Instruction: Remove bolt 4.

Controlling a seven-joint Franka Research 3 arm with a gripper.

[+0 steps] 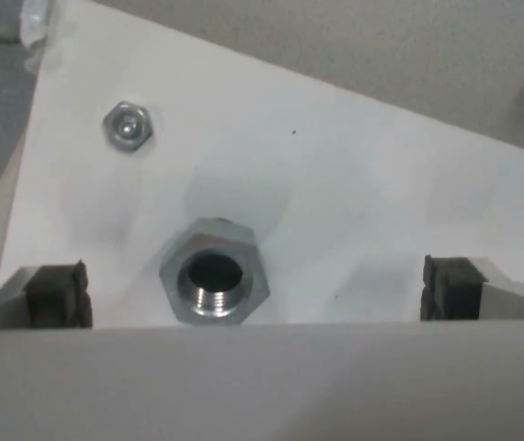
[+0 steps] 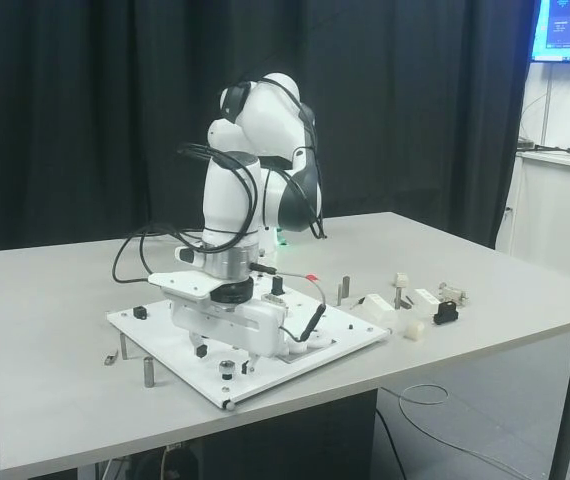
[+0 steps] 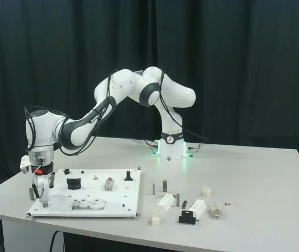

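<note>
The tool (image 1: 253, 289) hangs low over the near corner of the white board (image 1: 354, 202), its 2 black-padded fingertips (image 1: 60, 294) spread wide and holding nothing, with the large hex-headed bolt (image 1: 214, 274) standing between them, apart from both pads. That bolt, with a threaded bore showing in its top, is my best guess for bolt 4, though no number is legible on the board. It sits nearer 1 pad than the other, so on closing that pad would likely touch first and push sideways on the head instead of clamping it squarely; the pads could also land on the corners of the hex and slip as the tool turns. If the fingers close too high on the head, the grip may ride off before the thread is free. A smaller hex nut (image 1: 130, 125) lies farther along the board, well apart, and seems safe from contact. In the room views the tool (image 3: 39, 191) stands at the board's end farthest from the arm's base, while loose parts (image 3: 191, 210) lie on the grey tabletop (image 3: 254, 178) beyond the board, out of reach of this move.
</note>
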